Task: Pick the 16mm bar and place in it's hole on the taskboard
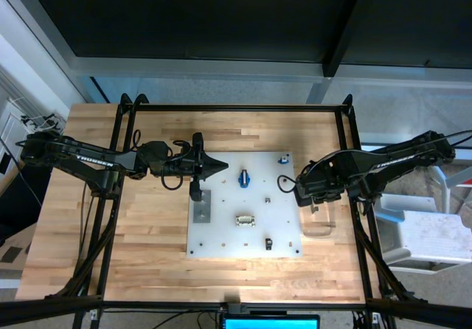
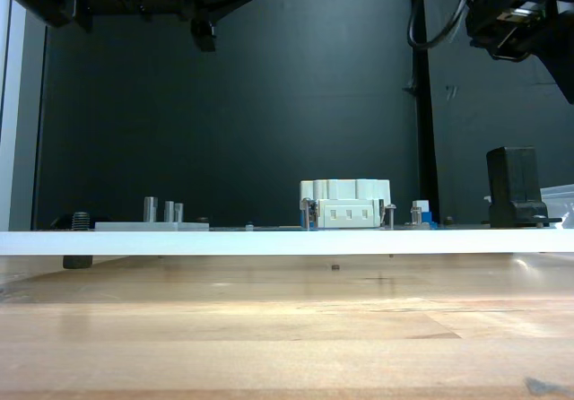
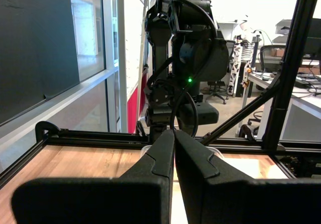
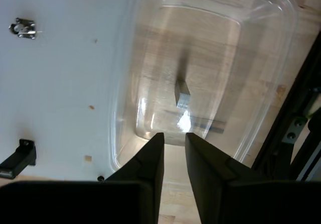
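Listing the pick step's items, left to right.

1. Left gripper: raised above the far left part of the task board, pointing inward. Its fingers are pressed together with nothing between them.
2. Grey plate: on the board's left side, carrying short upright pegs in the low view. Which opening takes the bar cannot be told.
3. White connector: mid-board, well apart from the work.
4. Right gripper: hovering over the clear tray just beside the board's right edge. Its fingers stand a narrow gap apart and hold nothing.
5. 16mm bar: judged to be the small grey piece lying free on the tray floor, at a slant to the finger line and clear of its seat.

Handling note: widen the fingers before descending and turn the wrist to square them across the bar. Go straight down inside the tray walls and close low, so the piece cannot swivel. Glare off the plastic may mislead on depth.
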